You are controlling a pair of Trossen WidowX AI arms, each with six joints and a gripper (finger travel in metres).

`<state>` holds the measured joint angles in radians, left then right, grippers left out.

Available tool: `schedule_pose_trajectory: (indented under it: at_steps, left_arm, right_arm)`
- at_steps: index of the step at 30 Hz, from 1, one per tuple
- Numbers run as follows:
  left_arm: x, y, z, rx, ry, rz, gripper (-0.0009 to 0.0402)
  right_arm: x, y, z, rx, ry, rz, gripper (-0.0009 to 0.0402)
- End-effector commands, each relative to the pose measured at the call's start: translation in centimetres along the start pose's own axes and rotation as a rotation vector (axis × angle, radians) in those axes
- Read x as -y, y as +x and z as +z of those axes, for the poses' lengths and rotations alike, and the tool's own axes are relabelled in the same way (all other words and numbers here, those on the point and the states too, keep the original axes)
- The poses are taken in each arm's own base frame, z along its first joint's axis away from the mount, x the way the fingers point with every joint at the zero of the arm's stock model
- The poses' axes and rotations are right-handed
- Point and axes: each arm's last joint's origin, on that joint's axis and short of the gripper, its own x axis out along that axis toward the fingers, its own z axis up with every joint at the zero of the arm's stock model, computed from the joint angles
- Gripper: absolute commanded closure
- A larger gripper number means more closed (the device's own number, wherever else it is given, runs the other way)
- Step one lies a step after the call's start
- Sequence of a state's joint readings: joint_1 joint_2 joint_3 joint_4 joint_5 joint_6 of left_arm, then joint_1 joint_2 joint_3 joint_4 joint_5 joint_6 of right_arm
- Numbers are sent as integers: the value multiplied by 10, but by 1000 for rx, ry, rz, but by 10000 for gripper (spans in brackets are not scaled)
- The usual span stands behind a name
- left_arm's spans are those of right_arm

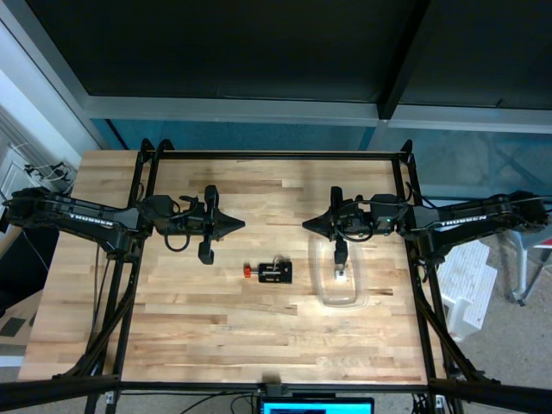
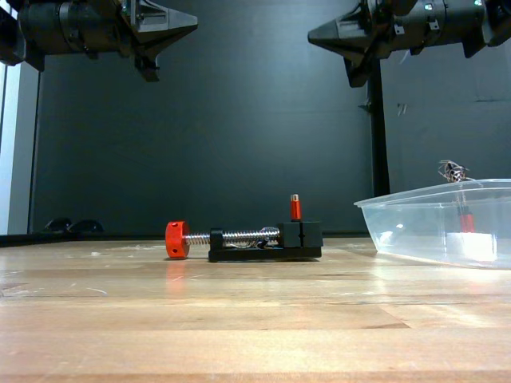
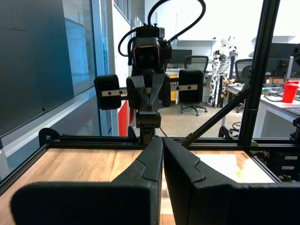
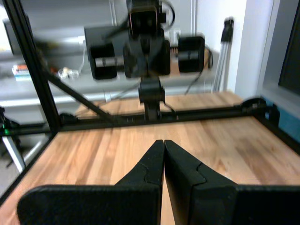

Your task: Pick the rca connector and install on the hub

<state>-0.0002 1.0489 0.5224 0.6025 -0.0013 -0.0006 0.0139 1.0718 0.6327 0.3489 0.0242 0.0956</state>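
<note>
Left gripper (image 1: 238, 224): held high above the counter (image 1: 172, 319), pointed inward. Its fingers (image 3: 150, 161) are pressed together tip to tip, and nothing is held.

Right gripper (image 1: 308, 224): held at the same height, pointed back at the left one, with the two tips apart. Its fingers (image 4: 152, 161) are likewise closed against each other, and nothing is held.

Hub (image 1: 278, 273): seen on the counter, below the gap between the two gripper tips and nearer the near edge than either. A black block is noted, with a silver threaded rod running out to a red knob (image 2: 176, 239) on the side of the left gripper. A short red stub (image 2: 295, 207) stands upright on the block.

Tray (image 1: 321, 289): a clear plastic tray lies on the counter below the right gripper, just beside the hub but apart from it.

Contents of tray: the rca connector (image 2: 465, 222) is seen through the clear wall as a red piece. A thin twisted wire end (image 2: 453, 170) shows above the rim. Whether the connector leans on the wall cannot be told.
</note>
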Motion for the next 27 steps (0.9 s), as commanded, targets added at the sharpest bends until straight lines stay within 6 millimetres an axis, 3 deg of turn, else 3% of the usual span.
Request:
schedule_pose_trajectory:
  at_steps: [1, 13, 27]
  left_arm:
    - [0, 0, 0, 0, 0, 0, 393]
    - [0, 0, 0, 0, 0, 0, 393]
    - [0, 0, 0, 0, 0, 0, 393]
  right_arm:
    - [-1, 1, 4, -80, -2, -5, 393]
    - [-9, -12, 11, -496, -23, -14, 393]
    - [-27, -38, 21, -791, -33, 20, 393]
